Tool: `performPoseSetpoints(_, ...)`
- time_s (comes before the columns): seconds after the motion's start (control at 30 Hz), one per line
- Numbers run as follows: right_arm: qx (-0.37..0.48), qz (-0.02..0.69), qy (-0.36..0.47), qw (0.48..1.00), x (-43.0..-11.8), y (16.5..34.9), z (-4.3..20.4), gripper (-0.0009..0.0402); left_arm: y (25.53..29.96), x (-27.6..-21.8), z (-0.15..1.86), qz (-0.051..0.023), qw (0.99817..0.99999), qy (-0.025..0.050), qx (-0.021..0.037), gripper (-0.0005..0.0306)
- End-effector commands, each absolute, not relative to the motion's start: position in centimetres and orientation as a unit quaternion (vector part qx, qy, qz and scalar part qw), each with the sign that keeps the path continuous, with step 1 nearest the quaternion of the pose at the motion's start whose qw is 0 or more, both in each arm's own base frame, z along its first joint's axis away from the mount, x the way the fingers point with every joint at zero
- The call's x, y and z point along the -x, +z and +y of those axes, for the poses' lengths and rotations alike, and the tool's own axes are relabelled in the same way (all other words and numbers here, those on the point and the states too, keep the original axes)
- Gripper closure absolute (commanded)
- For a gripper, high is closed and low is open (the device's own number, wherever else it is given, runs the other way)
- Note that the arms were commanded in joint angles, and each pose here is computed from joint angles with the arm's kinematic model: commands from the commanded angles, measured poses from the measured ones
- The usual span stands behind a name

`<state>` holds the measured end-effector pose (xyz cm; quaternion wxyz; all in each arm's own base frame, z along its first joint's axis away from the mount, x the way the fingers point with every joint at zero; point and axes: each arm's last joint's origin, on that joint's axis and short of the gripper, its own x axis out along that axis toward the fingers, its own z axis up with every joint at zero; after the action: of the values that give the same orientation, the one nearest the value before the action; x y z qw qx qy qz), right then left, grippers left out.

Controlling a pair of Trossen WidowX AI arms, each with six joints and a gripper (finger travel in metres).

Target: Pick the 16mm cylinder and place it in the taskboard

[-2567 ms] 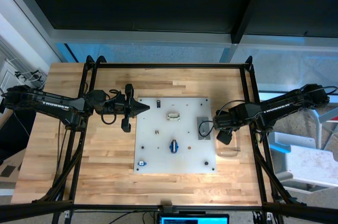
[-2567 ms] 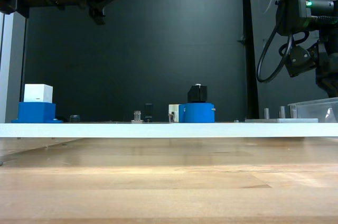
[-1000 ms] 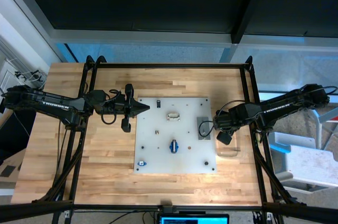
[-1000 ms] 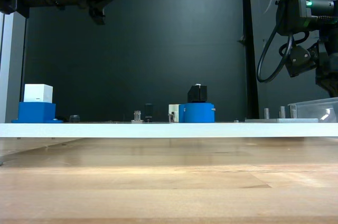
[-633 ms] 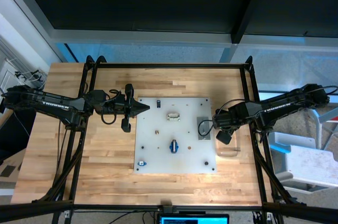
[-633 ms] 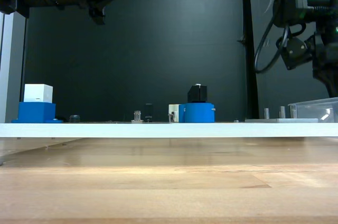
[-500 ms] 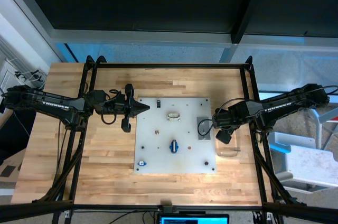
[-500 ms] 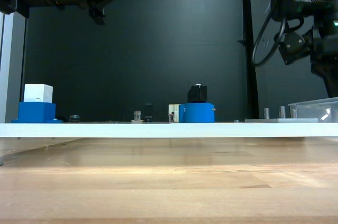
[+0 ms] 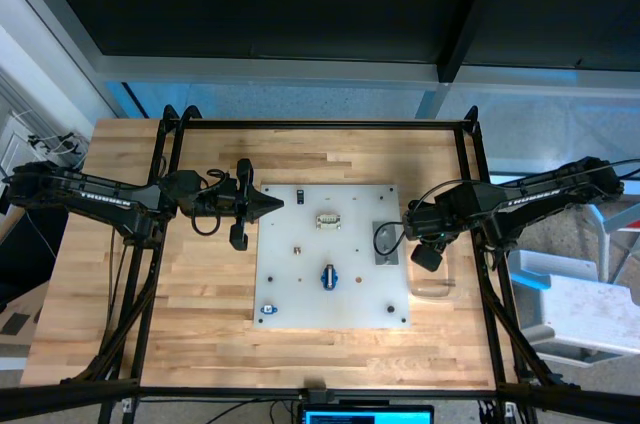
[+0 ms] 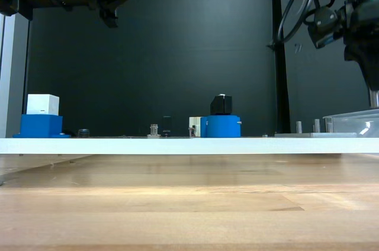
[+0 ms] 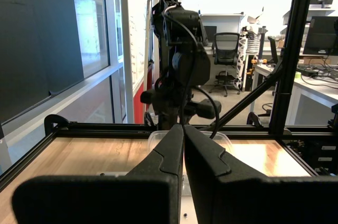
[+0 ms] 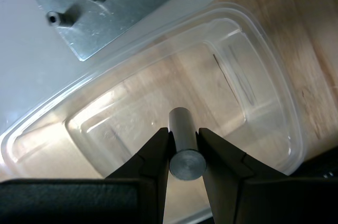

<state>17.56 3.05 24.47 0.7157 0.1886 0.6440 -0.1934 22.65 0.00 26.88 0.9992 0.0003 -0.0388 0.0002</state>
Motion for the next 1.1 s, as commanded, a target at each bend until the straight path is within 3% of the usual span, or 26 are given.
performPoseSetpoints(0.03,-0.187,0.644,-0.192,0.716,-17.6,25.4,3.1,0.0354,26.89,-22.65,0.0,-0.039,0.99924,0.0002,-0.0005,0.03)
performPoseSetpoints(0.23,-0.186,0.64,-0.186,0.722,-17.6,26.3,3.3,0.0354,26.89,-22.65,0.0,-0.039,0.99924,0.0,-0.0003,0.03)
performPoseSetpoints(1.1,-0.164,0.64,-0.161,0.733,-19.1,26.3,4.0,0.0354,26.89,-22.65,0.0,-0.039,0.99924,0.0002,-0.0005,0.03)
